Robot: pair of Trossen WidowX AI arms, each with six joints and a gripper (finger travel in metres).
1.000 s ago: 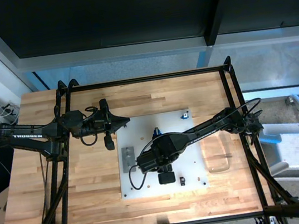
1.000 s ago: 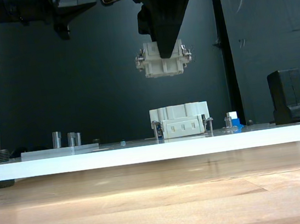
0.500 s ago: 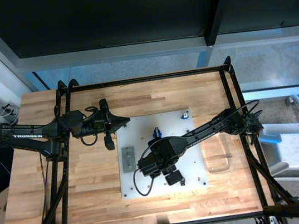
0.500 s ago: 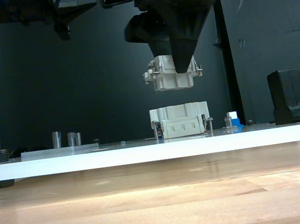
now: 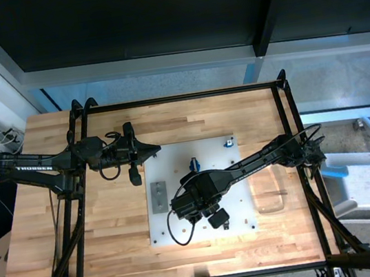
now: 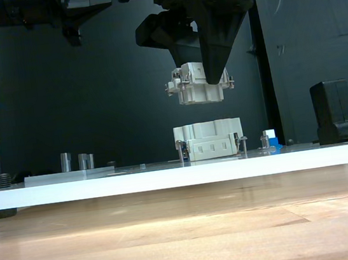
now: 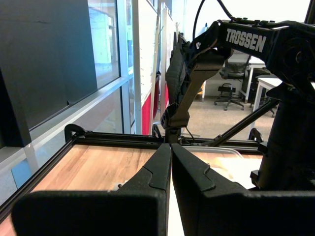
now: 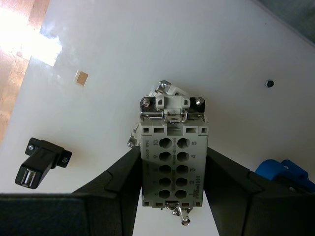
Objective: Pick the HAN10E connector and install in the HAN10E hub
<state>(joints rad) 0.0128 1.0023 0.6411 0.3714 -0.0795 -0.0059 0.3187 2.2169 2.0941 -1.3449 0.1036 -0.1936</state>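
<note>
HAN10E connector [image 6: 199, 87]: mid-frame in the low view, in the air above the HAN10E hub [image 6: 208, 139], not touching it
Right claw [image 8: 172, 155]: clamped on HAN10E connector
Left claw [image 5: 153, 149]: fingers pressed together, left of centre, over table [image 5: 112, 212]

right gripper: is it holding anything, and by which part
The right gripper grips the HAN10E connector by its two long sides, hanging above the HAN10E hub. The left gripper, parked at the left, is shut and holds nothing.

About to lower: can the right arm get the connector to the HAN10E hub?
Probably yes. The right gripper holds the HAN10E connector above the HAN10E hub, nothing between them; left gripper sits shut over the table left of the plate.
</note>
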